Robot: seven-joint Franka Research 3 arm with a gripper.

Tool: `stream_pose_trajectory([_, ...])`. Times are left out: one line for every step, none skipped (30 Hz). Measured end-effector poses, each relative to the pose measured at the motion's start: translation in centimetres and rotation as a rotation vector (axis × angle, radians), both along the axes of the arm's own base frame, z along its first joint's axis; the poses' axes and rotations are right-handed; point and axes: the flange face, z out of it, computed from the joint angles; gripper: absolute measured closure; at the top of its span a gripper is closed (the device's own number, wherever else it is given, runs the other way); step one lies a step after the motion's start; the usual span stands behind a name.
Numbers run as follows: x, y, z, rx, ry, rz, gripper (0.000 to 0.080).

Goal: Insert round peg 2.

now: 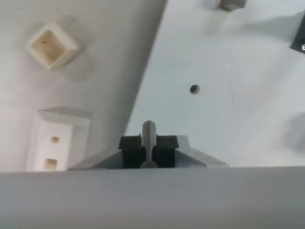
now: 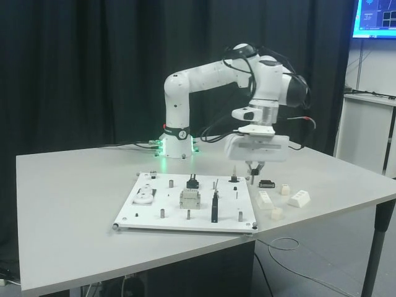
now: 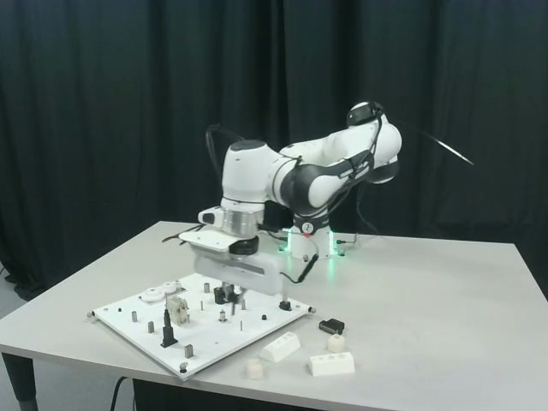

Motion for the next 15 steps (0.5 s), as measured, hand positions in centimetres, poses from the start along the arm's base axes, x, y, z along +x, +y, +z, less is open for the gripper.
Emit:
stream_pose_trajectory([0.0, -0.4, -0.2, 0.004, -0.003, -0.004, 0.0741])
stream_pose_trajectory([-0.1, -0.7, -0.3, 0.009, -0.006, -0.009, 0.0741])
stream_pose_trajectory([-0.1, -1.1, -0.5, 0.015, -0.009, -0.014, 0.0741])
stream_pose_trajectory([-0.1, -1.4, -0.6, 0.021, -0.013, -0.021, 0.0741])
stream_pose_trajectory([-0.1, -1.6, -0.8, 0.026, -0.016, -0.027, 0.0741])
stream_pose_trajectory([-0.1, -1.9, -1.0, 0.031, -0.018, -0.033, 0.0741])
stream_pose_trajectory([-0.2, -2.1, -1.1, 0.036, -0.02, -0.039, 0.0741])
stream_pose_trajectory([-0.2, -2.4, -1.3, 0.043, -0.024, -0.045, 0.0741])
stream_pose_trajectory([-0.2, -2.6, -1.5, 0.049, -0.026, -0.05, 0.0741])
stream_pose_trajectory([-0.2, -2.8, -1.6, 0.054, -0.029, -0.054, 0.0741])
stream_pose_trajectory([-0.2, -2.9, -1.7, 0.059, -0.031, -0.058, 0.0741])
stream_pose_trajectory([-0.2, -3.1, -1.8, 0.063, -0.034, -0.062, 0.0741])
stream_pose_trajectory([-0.2, -3.3, -2.0, 0.067, -0.036, -0.066, 0.0741])
stream_pose_trajectory([-0.1, -3.4, -2.1, 0.071, -0.039, -0.069, 0.0741])
stream_pose_trajectory([-0.1, -3.6, -2.2, 0.075, -0.041, -0.072, 0.0741])
